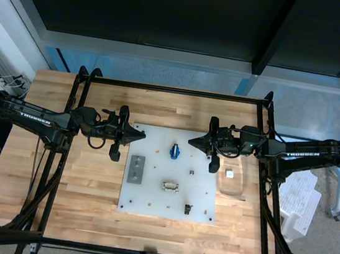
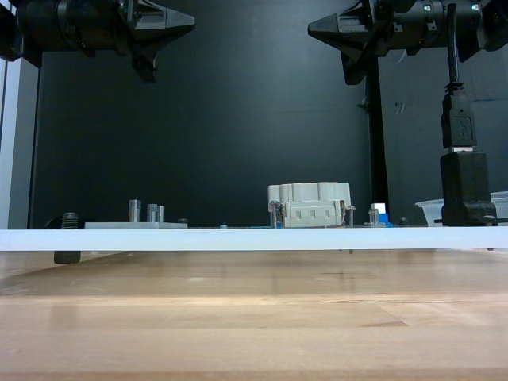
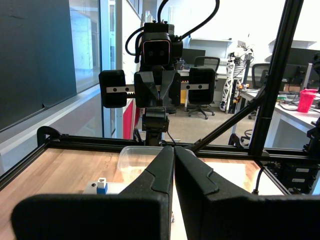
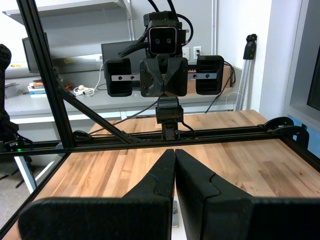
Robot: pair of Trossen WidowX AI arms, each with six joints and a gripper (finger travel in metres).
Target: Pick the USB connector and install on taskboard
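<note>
Left gripper (image 1: pixel 142 134) hovers over the taskboard's (image 1: pixel 148 198) far left corner, jaws clenched on nothing. What seems the USB connector (image 1: pixel 193 171) lies on the board, right of centre. Right gripper (image 1: pixel 191 141) hovers over its far edge, jaws clenched empty.

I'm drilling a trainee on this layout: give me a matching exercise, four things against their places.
Things:
1 blue knob
2 grey metal block
3 white square piece
4 black socket

Places:
A in the clear tray
B taskboard, near right
C taskboard, left side
D taskboard, far middle

Pairs: 1-D, 2-C, 3-A, 4-B.

The left gripper and right gripper, both shut, hang raised over the taskboard's far part, tips facing each other.
</note>
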